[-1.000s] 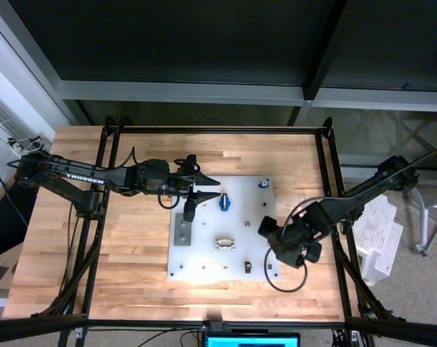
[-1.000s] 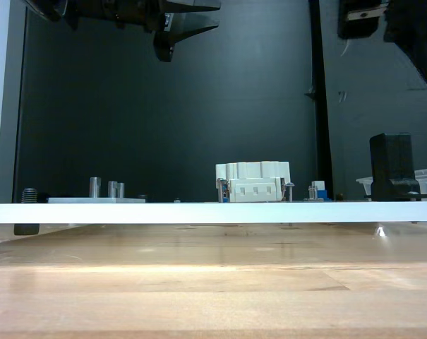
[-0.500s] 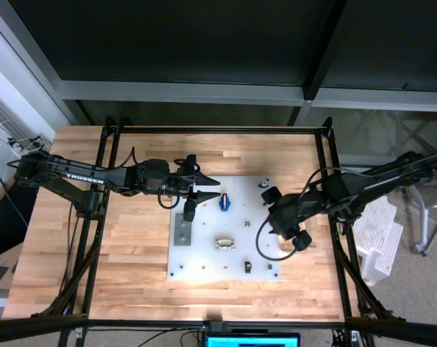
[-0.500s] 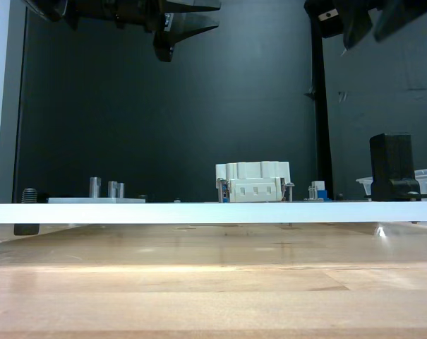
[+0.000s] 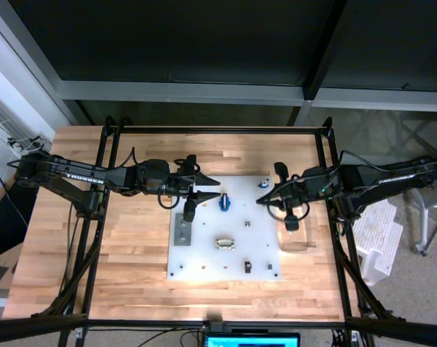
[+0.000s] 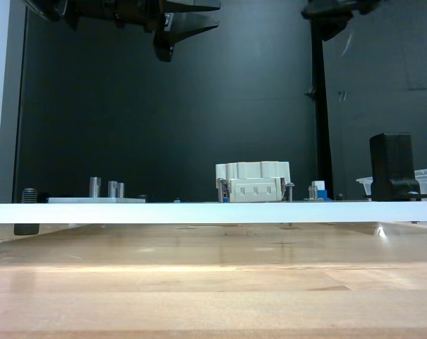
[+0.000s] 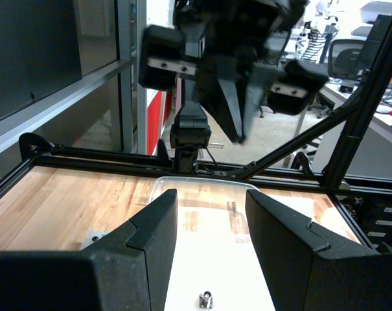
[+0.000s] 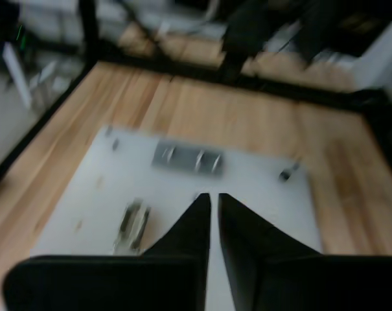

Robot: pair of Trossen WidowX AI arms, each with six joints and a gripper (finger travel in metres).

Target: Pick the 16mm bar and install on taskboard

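Wooden table [image 5: 131, 246] carries everything here. Largest on it is the white task board [image 5: 204, 264], lying beneath and between the two grippers.

The left arm [image 5: 81, 173] reaches in from its side. The left gripper [image 5: 217, 189] hangs high over the board's far left part. Its fingers [image 7: 150, 246] are spread wide with nothing between them.

The right arm [image 5: 377, 177] comes in from the opposite side. The right gripper [image 5: 263, 197] hangs high above the board's far right edge, pointing toward the left one. Its fingers [image 8: 189, 227] are pressed almost together, with nothing between them.

A clear tray [image 5: 297, 249] sits on the table just beside the board, below the right gripper and behind its tips. Below the left gripper, toward the near edge, a grey plate [image 5: 181, 233] with short pegs sits on the board. A white connector [image 5: 225, 243] lies between the two grippers, nearer the table's front.

Neither gripper holds the 16mm bar, and I cannot tell where it lies.

The pick looks not yet begun, so this seems to be the approach. The next move likely calls for locating the bar, perhaps in the tray. The right fingers would then need to part and come down squarely over it.
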